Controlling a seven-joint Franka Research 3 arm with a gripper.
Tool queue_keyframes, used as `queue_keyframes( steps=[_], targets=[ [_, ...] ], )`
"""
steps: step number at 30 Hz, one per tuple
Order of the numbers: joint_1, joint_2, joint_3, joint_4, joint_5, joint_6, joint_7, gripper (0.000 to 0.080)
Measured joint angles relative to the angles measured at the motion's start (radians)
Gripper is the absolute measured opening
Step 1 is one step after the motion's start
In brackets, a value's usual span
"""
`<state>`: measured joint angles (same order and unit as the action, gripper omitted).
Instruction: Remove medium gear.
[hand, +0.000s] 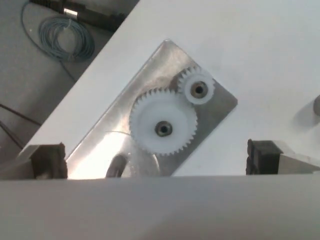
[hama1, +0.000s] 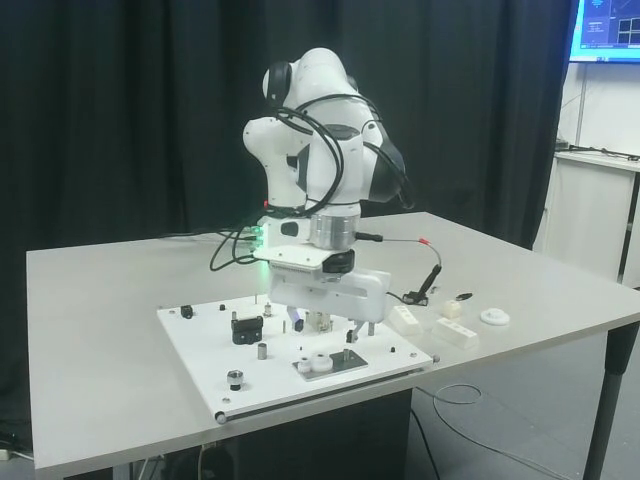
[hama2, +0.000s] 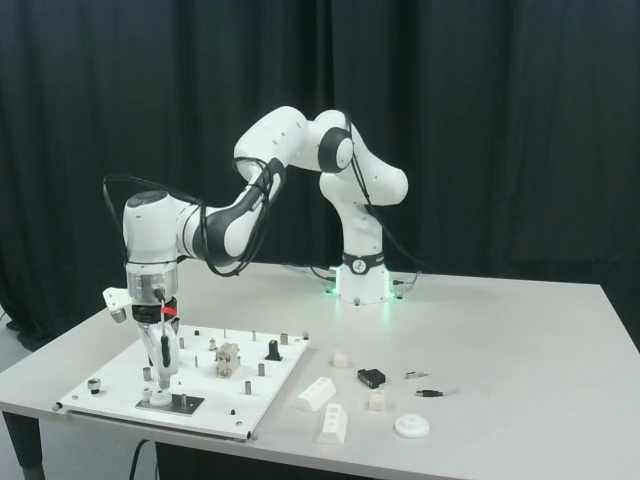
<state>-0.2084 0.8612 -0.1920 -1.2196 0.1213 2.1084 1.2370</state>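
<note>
Wrist view: the gripper (hand: 156, 159) is spread wide and holds nothing; its black fingertips (hand: 262, 156) flank a metal plate (hand: 150, 85) well below.
Gears: two white gears sit meshed on the plate. The bigger gear (hand: 163, 121) is between the fingertips; the small gear (hand: 198, 88) touches it. Which one counts as medium is a judgement; I take it to be the bigger.
Risk: closing off-centre could snag the small gear's teeth or tilt the gear on its pin.
First room view: the gripper (hama1: 330, 325) hovers above the plate (hama1: 345, 363) at the near edge of the white board (hama1: 200, 335).
Second room view: the fingers (hama2: 163, 350) hang above the gears; descending crooked could jam the gear on its shaft.
</note>
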Motion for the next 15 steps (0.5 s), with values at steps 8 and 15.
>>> queue_keyframes(
  steps=[8, 15],
  targets=[
    [-0.001, 0.017, -0.001, 0.025, 0.008, -0.010, -0.012, 0.0800],
    [-0.001, 0.028, -0.002, 0.045, 0.008, -0.019, -0.019, 0.0800]
  ],
)
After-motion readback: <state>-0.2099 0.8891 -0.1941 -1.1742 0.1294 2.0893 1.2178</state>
